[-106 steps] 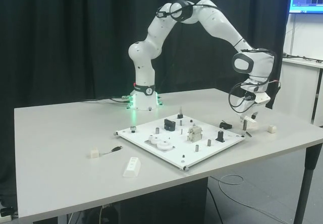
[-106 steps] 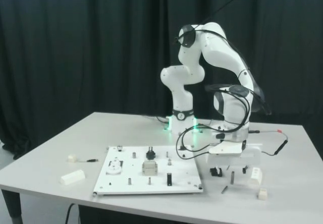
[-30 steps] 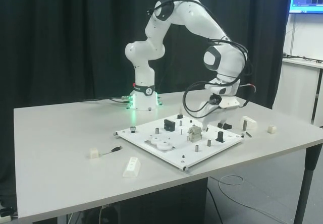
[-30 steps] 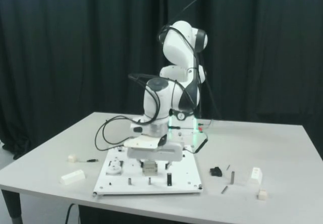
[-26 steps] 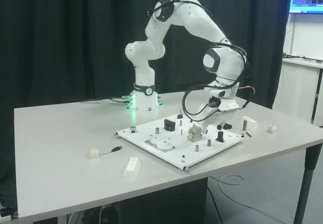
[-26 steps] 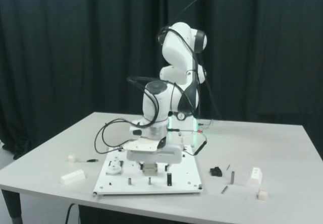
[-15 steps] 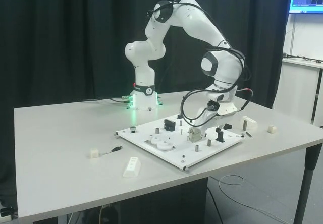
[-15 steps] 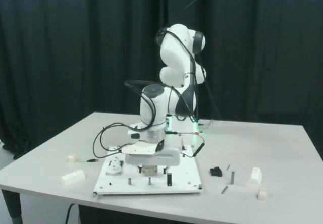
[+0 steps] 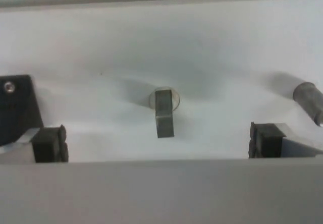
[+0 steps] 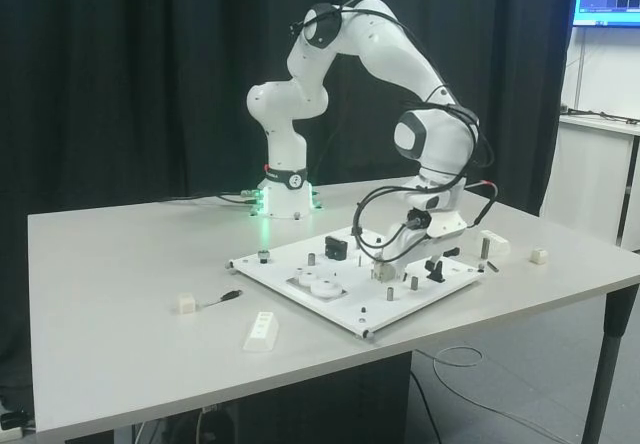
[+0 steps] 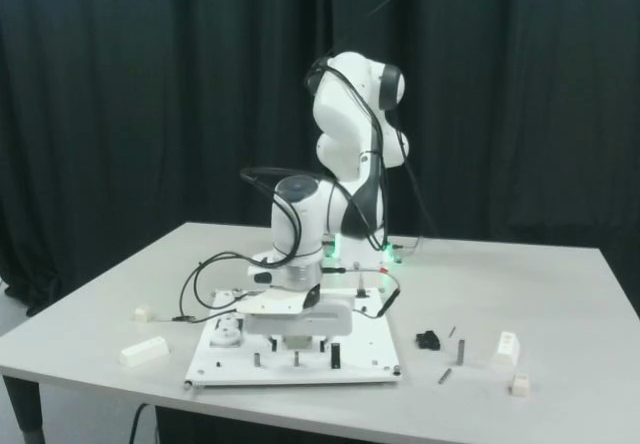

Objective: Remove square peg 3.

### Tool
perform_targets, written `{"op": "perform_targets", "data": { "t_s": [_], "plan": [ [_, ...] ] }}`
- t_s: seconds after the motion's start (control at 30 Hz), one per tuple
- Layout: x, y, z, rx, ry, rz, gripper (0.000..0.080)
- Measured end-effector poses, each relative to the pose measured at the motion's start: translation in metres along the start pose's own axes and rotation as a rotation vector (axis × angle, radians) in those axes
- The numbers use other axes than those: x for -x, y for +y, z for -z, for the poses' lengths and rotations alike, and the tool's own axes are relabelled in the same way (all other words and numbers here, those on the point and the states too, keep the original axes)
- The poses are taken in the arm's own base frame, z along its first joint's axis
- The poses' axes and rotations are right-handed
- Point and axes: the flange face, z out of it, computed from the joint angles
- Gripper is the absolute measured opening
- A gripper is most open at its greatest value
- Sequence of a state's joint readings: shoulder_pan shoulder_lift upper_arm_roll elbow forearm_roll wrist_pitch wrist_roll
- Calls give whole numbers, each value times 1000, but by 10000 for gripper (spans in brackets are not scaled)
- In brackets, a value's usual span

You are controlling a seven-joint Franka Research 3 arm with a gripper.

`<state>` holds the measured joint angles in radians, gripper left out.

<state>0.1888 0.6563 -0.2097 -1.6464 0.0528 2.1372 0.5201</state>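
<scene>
i see the peg standing in its hole on the white board, midway between my fingers, which are spread wide apart, not touching it.

Gripper over white board, fingers spread wide. Square peg stands upright between them, bare board on either side of it, touching neither pad.

Obstacles by the peg in wrist view: black block just beside one finger; round grey peg near the other finger.

Second room view: board's near edge carries short pegs and a black upright block under the hand. Grey table far right lies open, small parts scattered at near right.
</scene>
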Motion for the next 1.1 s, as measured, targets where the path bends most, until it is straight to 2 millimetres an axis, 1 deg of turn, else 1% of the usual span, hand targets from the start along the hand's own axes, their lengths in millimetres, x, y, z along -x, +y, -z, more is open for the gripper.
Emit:
{"op": "perform_targets", "data": {
  "t_s": [0.37, 0.73, 0.77, 0.87, 0.9, 1.03, 1.07, 1.1],
  "plan": [
    [-5, 2, -11, -22, 2, 31, 800],
    [-8, 4, -17, -32, -5, 57, 800],
    [-8, 4, -18, -33, -5, 57, 677],
    [-9, 4, -19, -37, -3, 58, 677],
    [-9, 5, -19, -39, -2, 59, 534],
    [-10, 5, -21, -47, -3, 62, 534],
    [-10, 5, -21, -48, -3, 63, 368],
    [-11, 5, -22, -50, -4, 64, 368]
  ]
}}
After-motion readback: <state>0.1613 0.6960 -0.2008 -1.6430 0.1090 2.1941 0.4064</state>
